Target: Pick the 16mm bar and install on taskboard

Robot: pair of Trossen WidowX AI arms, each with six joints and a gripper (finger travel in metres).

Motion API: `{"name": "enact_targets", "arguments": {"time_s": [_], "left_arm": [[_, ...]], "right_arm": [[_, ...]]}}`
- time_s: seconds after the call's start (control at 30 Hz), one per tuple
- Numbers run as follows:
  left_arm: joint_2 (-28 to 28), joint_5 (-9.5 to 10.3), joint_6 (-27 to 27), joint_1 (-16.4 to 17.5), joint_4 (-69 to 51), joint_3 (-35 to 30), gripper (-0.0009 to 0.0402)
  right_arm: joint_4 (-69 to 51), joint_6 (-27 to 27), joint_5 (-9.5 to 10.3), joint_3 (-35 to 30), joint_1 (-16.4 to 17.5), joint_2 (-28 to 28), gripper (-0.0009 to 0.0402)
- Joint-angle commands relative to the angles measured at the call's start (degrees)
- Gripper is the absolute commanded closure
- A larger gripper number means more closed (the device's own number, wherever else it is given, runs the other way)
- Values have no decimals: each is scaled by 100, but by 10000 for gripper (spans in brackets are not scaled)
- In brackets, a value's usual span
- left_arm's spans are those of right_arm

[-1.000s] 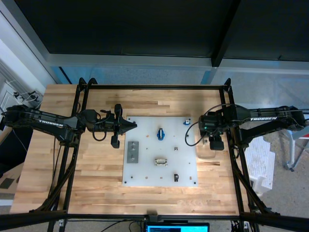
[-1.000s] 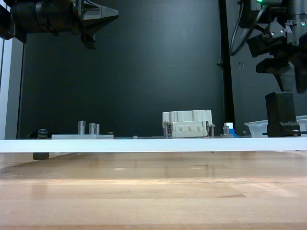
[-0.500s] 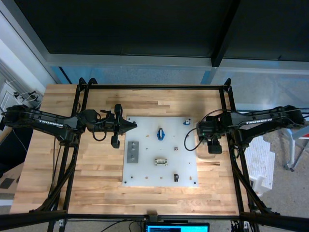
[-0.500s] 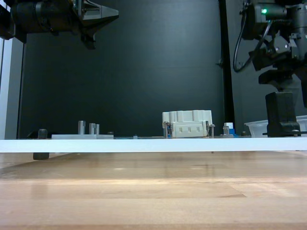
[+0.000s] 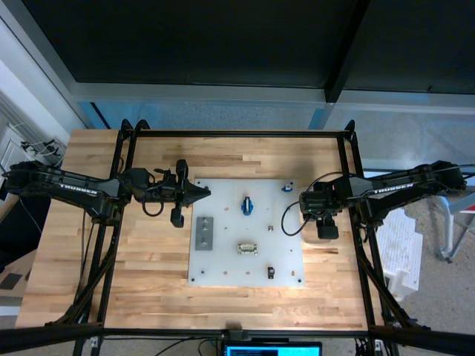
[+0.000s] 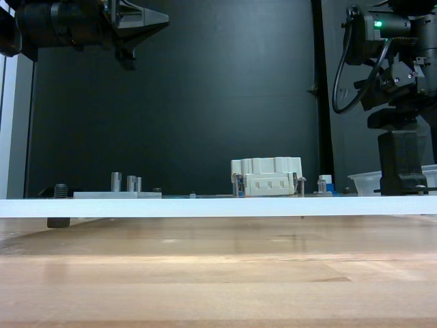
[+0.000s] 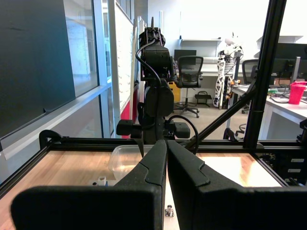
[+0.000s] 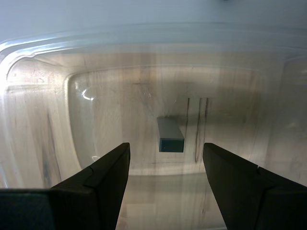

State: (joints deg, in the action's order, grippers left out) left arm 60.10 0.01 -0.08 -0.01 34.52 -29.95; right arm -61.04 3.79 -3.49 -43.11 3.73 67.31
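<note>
Bar [image 8: 170,135] beneath right gripper's [image 5: 326,231] fingers [image 8: 108,177], left gripper [image 5: 202,191] aloft

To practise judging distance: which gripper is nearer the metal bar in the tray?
Right. The right gripper hangs open above the bar; the left gripper is shut, by the board's far-left corner.

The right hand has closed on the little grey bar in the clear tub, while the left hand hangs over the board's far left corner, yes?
Not closed: the right wrist view shows the right hand open above the grey bar, which lies ungripped in the clear tub. The left hand does hang over the board's far left corner.
</note>
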Motion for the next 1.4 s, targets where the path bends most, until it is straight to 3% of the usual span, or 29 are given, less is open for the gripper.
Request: {"name": "enact_targets", "arguments": {"time_s": [0.03, 0.33, 0.43, 0.7, 0.9, 1.4], "left_arm": [[0, 0, 2, 0, 2, 0, 393], [0, 0, 2, 0, 2, 0, 393], [0, 0, 2, 2, 2, 0, 393], [0, 0, 2, 0, 2, 0, 393], [0, 0, 2, 0, 2, 0, 393], [0, 0, 2, 2, 2, 0, 393]], "right_arm": [[31, 74, 7, 0, 11, 0, 182], [197, 831, -20, 57, 109, 0, 182], [205, 787, -149, 146, 118, 0, 182], [271, 817, -122, 192, 118, 214, 182], [420, 883, 22, 240, 118, 352, 182], [671, 1099, 52, 422, 118, 352, 199]]}}
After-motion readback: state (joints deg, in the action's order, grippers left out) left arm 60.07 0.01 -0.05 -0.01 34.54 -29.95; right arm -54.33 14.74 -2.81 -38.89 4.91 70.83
